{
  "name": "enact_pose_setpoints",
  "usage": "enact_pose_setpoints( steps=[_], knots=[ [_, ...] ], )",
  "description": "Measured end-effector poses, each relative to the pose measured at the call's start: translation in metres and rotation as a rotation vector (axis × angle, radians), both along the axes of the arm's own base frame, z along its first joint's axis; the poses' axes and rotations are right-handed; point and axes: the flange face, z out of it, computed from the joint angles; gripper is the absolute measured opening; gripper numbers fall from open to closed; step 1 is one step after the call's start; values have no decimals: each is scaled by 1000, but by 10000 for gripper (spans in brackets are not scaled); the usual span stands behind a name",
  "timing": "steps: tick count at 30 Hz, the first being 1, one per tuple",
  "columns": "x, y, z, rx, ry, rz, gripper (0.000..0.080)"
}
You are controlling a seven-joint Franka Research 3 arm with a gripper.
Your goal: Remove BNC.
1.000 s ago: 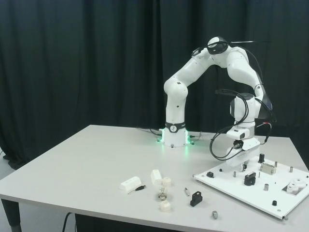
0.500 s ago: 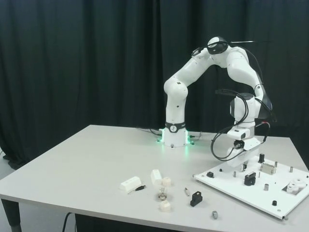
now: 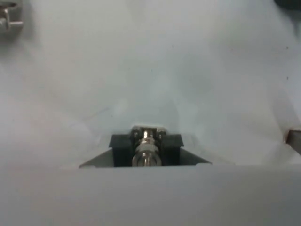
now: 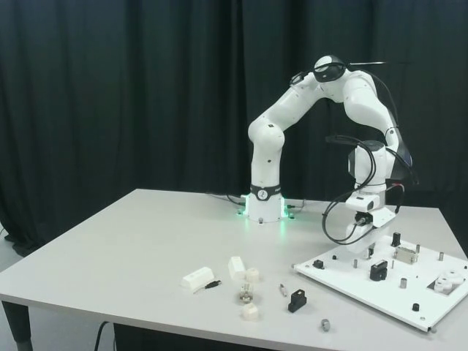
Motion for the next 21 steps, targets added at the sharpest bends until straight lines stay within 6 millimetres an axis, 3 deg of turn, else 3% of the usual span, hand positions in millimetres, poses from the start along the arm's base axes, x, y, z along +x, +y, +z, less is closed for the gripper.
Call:
enact_pose_setpoints(
  steps=[21],
  knots=[
    [0,0,1,0,-4,176,125]
  ],
)
